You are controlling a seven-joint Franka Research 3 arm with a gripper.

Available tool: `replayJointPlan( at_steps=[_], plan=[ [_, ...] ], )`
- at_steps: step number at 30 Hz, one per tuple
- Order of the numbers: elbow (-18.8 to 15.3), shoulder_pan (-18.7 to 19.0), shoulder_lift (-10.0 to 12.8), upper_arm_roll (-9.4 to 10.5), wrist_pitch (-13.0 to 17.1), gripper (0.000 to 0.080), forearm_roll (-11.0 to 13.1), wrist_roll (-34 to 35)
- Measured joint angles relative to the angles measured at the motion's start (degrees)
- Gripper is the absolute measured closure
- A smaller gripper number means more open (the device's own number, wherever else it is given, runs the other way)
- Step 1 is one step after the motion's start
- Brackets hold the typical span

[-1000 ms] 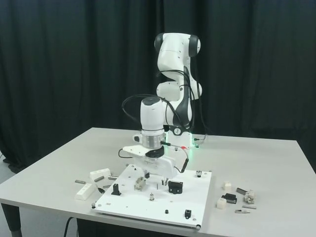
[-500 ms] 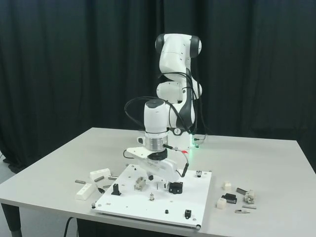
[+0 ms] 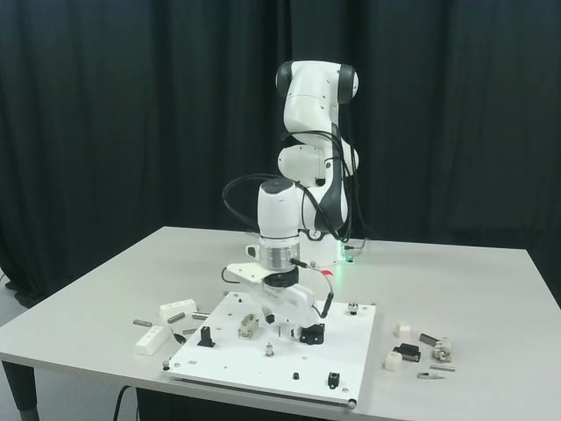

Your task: Remove square peg 1.

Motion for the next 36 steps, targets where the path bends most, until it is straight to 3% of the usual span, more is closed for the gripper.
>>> replayJointPlan(
  at_steps=[3, 4, 12, 13, 18, 19, 24, 25, 36],
  plan=[
    [0.0, 0.0, 0.1, -0.08, 0.16, 0.0003, -0.05, 0.0],
    [0.0, 0.0, 0.12, -0.12, 0.19, 0.0092, -0.07, -0.01],
    [0.02, -0.2, 0.15, -0.5, 0.22, 0.0092, -0.44, -0.16],
    [0.03, -0.25, 0.15, -0.56, 0.22, 0.0442, -0.48, -0.21],
    [0.05, -0.33, 0.15, -0.97, 0.22, 0.0442, -0.53, -0.77],
    [0.09, -0.33, 0.15, -0.95, 0.22, 0.0644, -0.48, -0.88],
    [0.39, -0.06, 0.2, -0.78, 0.22, 0.0644, -0.43, -1.1],
    [0.39, -0.06, 0.2, -0.78, 0.22, 0.0765, -0.43, -1.26],
    [0.47, -0.05, 0.25, -0.71, 0.22, 0.0766, -0.43, -3.94]
  ],
)
